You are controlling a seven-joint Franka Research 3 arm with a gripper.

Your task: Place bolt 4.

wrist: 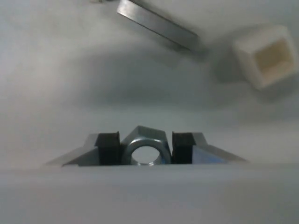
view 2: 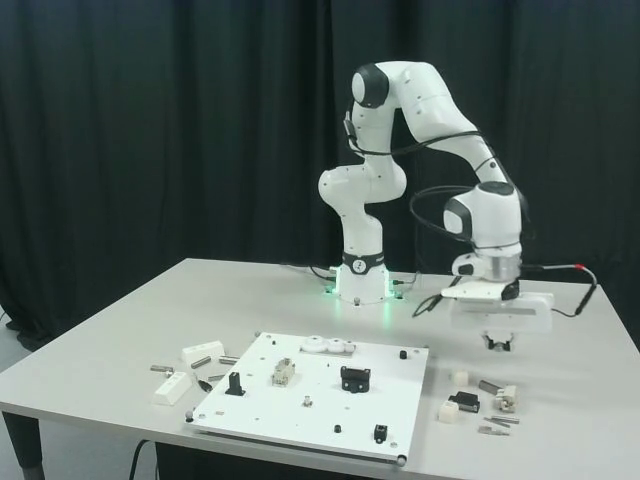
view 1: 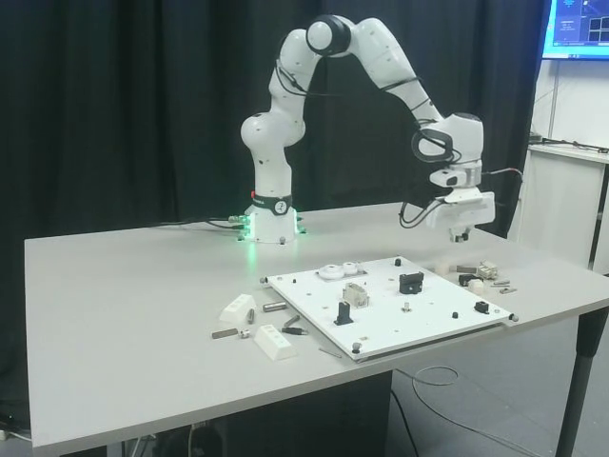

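Note:
In the wrist view my gripper (wrist: 145,148) is shut on a grey metal bolt (wrist: 145,145). Its hexagonal head, with a round hole in the middle, sits between the two black pads (wrist: 109,147). The room views show the gripper (view 1: 460,234) (view 2: 497,345) pointing down, hanging above the table just off the far right corner of the white assembly board (view 1: 381,328) (view 2: 300,400). The bolt itself is too small to make out in the room views.
Below the gripper lie a white block with a square hollow (wrist: 268,56) and a grey metal bar (wrist: 156,24). Several small parts (view 2: 480,400) (view 1: 481,274) sit right of the board. White blocks (view 1: 271,341) (view 2: 200,352) and pins lie to its left. Black fixtures (view 2: 355,378) stand on the board.

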